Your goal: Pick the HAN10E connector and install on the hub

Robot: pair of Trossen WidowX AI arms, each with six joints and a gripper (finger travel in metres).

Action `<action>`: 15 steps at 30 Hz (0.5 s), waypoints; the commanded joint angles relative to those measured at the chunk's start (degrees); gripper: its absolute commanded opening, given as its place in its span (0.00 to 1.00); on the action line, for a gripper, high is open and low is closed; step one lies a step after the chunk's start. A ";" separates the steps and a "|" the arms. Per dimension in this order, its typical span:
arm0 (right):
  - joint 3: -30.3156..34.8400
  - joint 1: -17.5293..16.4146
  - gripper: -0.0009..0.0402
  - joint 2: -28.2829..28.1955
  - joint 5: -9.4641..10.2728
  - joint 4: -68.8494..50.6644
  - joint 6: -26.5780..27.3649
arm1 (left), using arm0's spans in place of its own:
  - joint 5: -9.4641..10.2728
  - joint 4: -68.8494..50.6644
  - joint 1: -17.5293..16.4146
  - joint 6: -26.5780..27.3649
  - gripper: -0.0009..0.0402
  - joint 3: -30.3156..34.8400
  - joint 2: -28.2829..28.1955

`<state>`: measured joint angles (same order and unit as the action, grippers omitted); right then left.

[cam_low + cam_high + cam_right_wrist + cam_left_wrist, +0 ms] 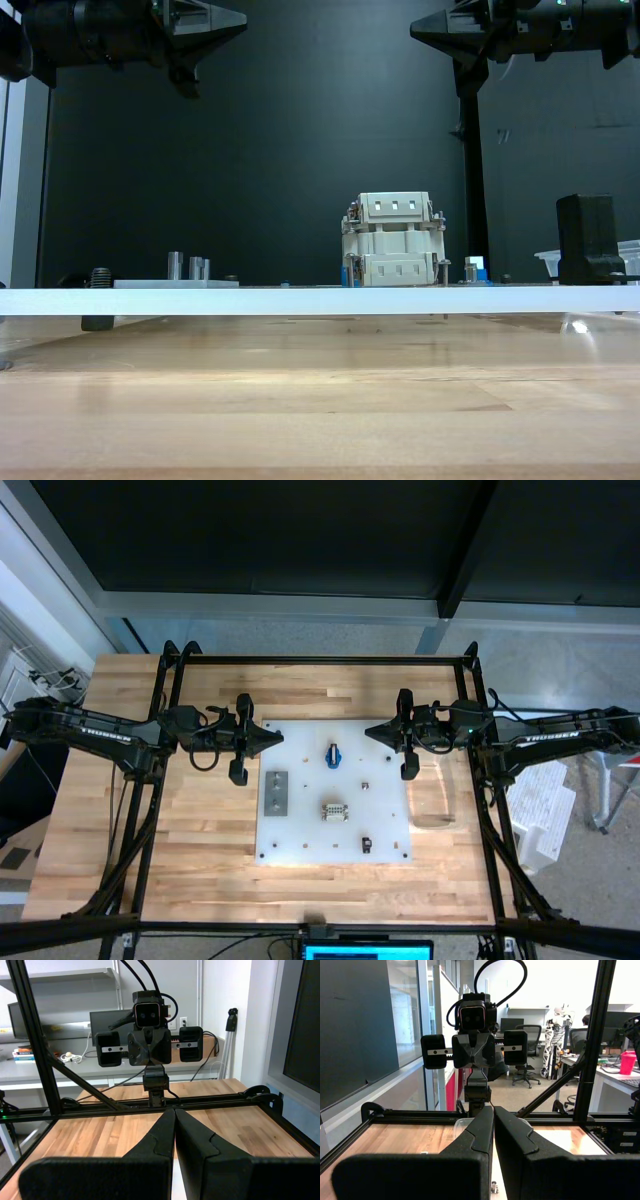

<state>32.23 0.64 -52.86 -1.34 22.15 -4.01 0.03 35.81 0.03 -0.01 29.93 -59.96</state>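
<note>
**A:** Start at the left. Where is the left gripper?

**B:** The left gripper (276, 738) hangs high over the left edge of the white board (300, 842). Its fingers are pressed together and it carries nothing. Below it, a little nearer, the two-hole metal block (275, 791) lies on the board.

**A:** And the HAN10E connector?

**B:** It is in the middle of the board, right of that block. From table height the HAN10E connector (394, 207) shows as the upper tier, sitting on the hub (393, 267). From above only one beige block shows, so the hub is hidden beneath it.

**A:** How will it handle?

**B:** I judge it to be light, stiff moulded plastic with smooth sides, so a loose pinch could let it slip. Take it across the two long flat sides, clear of the speckled contact face. It needs to go down square, or the contacts may bind.

**A:** What can't you make out?

**B:** I cannot tell whether it is pressed fully home or only resting there. The hub's metal ends are too small to read, and its far side is hidden.

**A:** And to the right?

**B:** The small black part (366, 844) sits near-right on the board. The right gripper (370, 732) hangs high over the board's right edge, closed and empty.
</note>
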 commanded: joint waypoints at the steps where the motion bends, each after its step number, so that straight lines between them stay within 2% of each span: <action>1: 0.00 -0.02 0.02 -0.02 -0.09 -0.07 0.00 | 0.00 0.02 -0.02 0.00 0.02 0.02 -0.02; 15: 0.00 -0.02 0.02 -0.02 -0.09 -1.01 0.00 | 0.00 0.04 -0.02 0.00 0.02 0.02 -0.02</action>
<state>32.23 0.62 -52.86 -1.41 21.21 -3.99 0.05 35.81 0.01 0.01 29.93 -59.96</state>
